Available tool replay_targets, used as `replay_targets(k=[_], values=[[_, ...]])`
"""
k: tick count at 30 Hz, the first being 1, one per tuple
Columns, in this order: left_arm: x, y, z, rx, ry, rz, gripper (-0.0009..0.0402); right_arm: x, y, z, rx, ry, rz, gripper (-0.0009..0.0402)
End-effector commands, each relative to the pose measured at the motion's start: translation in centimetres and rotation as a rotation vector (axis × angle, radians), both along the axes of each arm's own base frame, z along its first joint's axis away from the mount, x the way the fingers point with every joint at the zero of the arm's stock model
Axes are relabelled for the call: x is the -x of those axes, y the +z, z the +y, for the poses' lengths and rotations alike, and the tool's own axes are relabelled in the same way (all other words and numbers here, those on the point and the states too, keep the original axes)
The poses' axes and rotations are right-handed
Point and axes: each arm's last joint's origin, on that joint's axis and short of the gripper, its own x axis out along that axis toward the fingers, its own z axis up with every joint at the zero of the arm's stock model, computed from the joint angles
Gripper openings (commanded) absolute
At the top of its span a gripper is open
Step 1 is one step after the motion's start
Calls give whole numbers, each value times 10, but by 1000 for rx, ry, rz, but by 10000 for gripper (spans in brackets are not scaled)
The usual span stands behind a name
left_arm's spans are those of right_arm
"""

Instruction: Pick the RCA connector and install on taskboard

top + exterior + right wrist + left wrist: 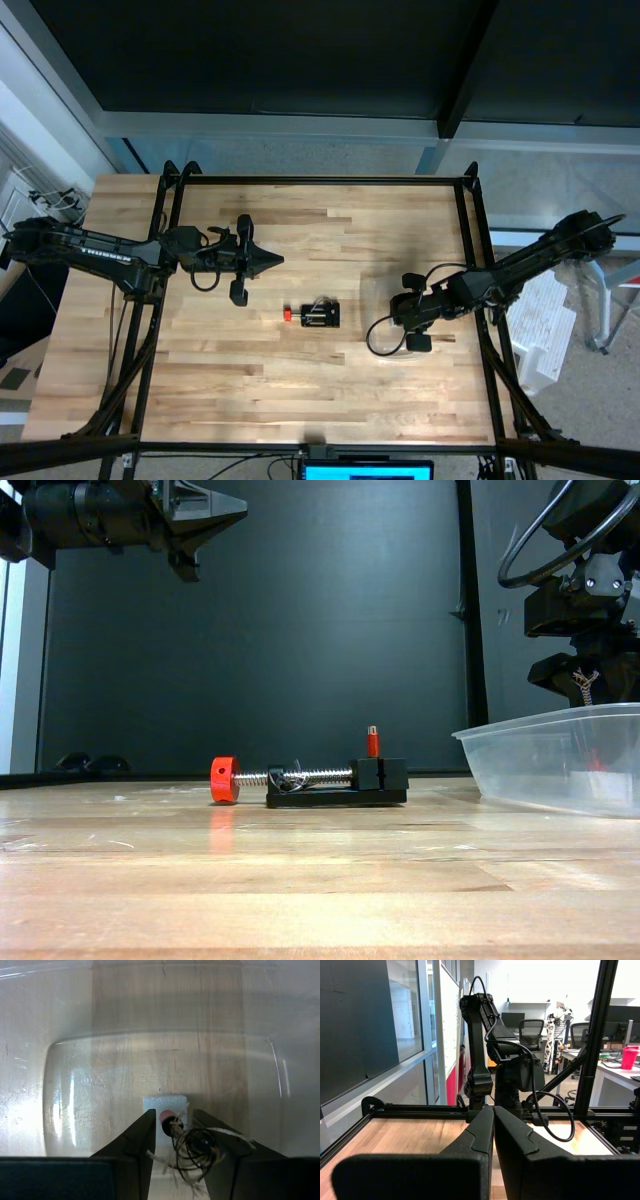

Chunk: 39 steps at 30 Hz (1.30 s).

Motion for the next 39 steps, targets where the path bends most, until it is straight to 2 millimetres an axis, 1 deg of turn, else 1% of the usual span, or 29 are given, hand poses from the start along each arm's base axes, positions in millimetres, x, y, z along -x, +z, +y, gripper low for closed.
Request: replay_targets(k=[1,16,23,27,33,39], values=[[0,0,0,0,0,0,0,0,0,0,0,0,0,78],[0,0,0,0,0,0,0,0,0,0,0,0,-2,16],[0,0,0,0,0,0,0,-2,4,1,-6,0,-14,4],[0,0,0,0,0,0,0,-2,8,1,0,1,-2,5],[0,0,0,0,0,0,0,0,22,0,0,1,-2,4],[0,0,0,0,0,0,0,3,44,-1,1,2,1,4]])
